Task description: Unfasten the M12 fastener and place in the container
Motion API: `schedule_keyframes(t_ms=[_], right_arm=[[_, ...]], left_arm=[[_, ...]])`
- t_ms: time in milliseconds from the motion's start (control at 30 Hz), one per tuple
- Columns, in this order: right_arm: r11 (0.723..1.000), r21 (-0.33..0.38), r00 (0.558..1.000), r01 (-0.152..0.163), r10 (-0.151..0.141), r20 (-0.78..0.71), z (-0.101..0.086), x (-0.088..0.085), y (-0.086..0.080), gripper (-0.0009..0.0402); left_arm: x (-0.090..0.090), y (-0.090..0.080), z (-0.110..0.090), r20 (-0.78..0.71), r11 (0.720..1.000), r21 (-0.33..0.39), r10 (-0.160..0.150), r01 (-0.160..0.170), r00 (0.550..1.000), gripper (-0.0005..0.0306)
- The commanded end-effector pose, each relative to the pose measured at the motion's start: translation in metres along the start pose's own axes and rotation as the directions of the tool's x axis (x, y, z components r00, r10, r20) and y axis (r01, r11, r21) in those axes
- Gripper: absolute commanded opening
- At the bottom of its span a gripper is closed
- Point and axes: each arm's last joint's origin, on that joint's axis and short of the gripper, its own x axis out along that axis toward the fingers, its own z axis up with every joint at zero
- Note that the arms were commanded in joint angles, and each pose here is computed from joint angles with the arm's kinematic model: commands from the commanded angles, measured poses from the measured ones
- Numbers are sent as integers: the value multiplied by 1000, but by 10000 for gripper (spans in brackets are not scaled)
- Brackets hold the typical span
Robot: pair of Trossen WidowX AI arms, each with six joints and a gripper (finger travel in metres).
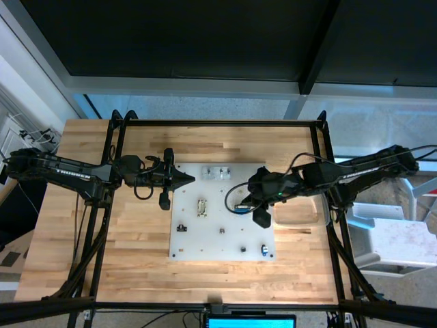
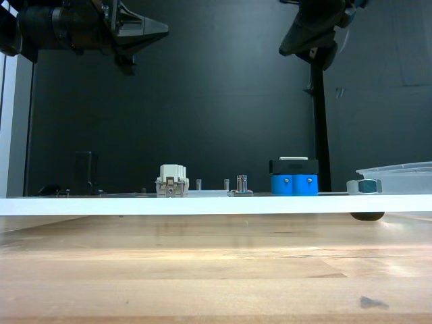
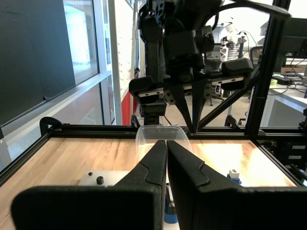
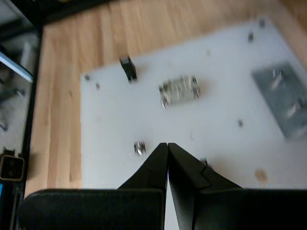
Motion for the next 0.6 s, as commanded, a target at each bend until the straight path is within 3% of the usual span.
schedule_keyframes(t_ms=[33,167,367,600], right_arm=[[997,58,995,49,-43,-94,7,4,6,0],[990,94,976,106,-85,-202,13,8,19,0],[975,143,943,173,-122,-309,17,20,41,0],[942,193,890,276,-174,-421,12,33,59,0]], left_arm=[[0,0,0,0,1000,0,0,0,1000,0],[0,0,0,0,1000,0,0,0,1000,0],[0,0,0,0,1000,0,0,0,1000,0],[0,0,0,0,1000,0,0,0,1000,0]])
